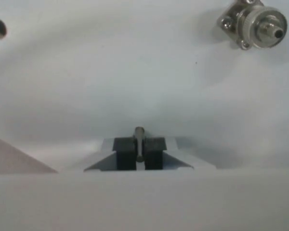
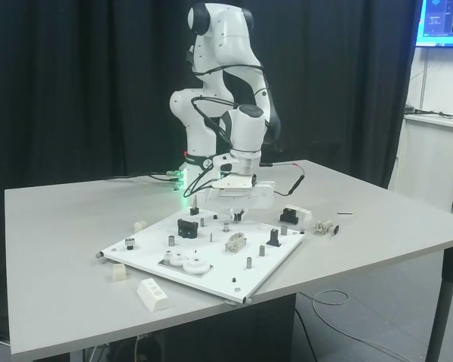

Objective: Remove round peg 1.

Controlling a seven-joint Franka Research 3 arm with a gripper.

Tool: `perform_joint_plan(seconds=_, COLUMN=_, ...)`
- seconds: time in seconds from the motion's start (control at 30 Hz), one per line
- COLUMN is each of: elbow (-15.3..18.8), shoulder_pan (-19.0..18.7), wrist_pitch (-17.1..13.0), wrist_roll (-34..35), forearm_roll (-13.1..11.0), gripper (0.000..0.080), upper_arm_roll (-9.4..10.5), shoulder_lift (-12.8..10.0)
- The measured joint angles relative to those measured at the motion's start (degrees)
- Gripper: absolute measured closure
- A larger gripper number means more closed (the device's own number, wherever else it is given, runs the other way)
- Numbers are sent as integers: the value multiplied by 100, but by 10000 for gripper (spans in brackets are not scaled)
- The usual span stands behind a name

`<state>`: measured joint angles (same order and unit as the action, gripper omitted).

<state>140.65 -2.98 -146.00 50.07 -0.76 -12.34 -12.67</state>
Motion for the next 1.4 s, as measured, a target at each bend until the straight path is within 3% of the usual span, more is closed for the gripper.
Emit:
perform_joint_plan(seconds=0.9, elbow=47, shoulder_pan=-10, wrist_pitch=1, wrist_roll=-66, forearm_roll=6, gripper=771, upper_arm_roll=-23, shoulder_lift=77)
perform_joint_plan(seconds=1.4, elbow=138, shoulder_pan=-10, wrist_pitch=46, wrist_roll=-66, forearm_roll=3, gripper=771, upper_arm_roll=-42, shoulder_lift=299)
